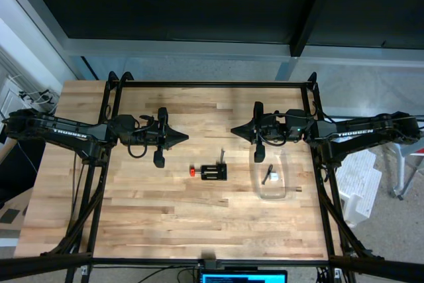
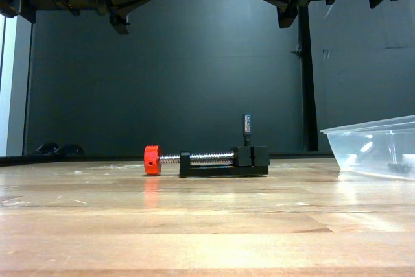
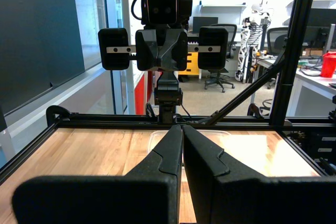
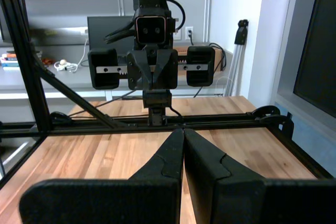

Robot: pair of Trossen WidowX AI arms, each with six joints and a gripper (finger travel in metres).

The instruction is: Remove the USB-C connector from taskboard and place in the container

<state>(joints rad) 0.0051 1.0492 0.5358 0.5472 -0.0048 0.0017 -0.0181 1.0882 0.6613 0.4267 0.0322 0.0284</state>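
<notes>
The taskboard [image 1: 211, 171] is a small black clamp block with an orange-red knob [image 2: 152, 159], lying mid-table. The clear container [image 1: 272, 197] lies to its right. The USB-C connector [image 1: 265, 175], a short dark stick, lies inside it next to a small white cube [image 1: 273, 177]. My left gripper [image 1: 185, 138] hangs high above the table, left of the taskboard, shut and empty. My right gripper [image 1: 233, 130] hangs high on the other side, facing it, also shut and empty. Each wrist view shows its own fingers [image 3: 173, 150] [image 4: 173, 153] closed together.
A thin grey upright pin [image 2: 246, 128] stands in the taskboard's clamp end. A black metal frame [image 1: 212, 85] runs around the table. A laptop [image 1: 243, 275] sits at the near edge.
</notes>
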